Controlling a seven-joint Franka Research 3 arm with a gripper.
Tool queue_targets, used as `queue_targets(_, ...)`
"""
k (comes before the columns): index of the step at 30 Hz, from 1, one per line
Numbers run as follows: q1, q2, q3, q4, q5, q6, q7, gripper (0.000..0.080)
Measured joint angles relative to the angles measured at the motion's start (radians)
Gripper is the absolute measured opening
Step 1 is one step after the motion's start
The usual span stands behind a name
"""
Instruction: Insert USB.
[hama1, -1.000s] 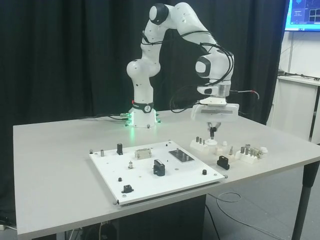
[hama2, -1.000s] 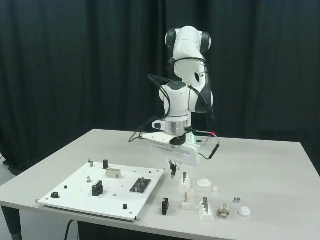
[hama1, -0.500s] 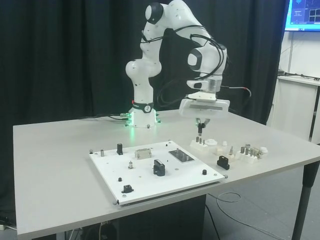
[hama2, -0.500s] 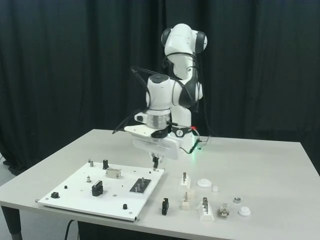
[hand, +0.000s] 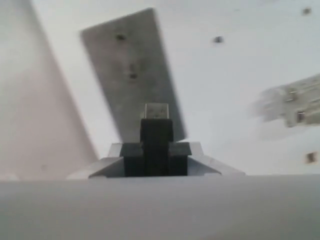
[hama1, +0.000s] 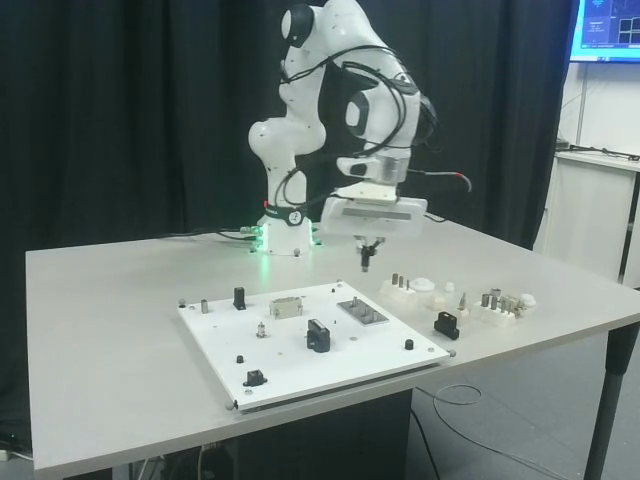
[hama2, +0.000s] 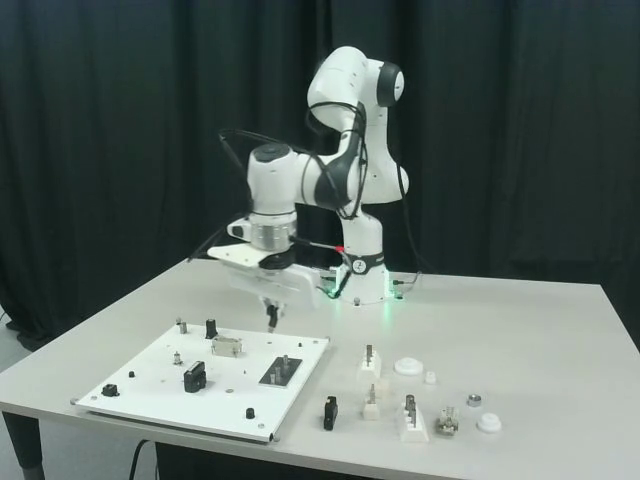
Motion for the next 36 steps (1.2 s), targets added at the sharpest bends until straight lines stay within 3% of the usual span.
queue_targets(18, -0.172, 0.001, -0.010, 0.011, -0.020, -0.018, -0.208, 0.0093)
queue_targets(36, -0.286, 0.024, -0.033, 0.027, -0.039, -0.072, -0.426, 0.0093)
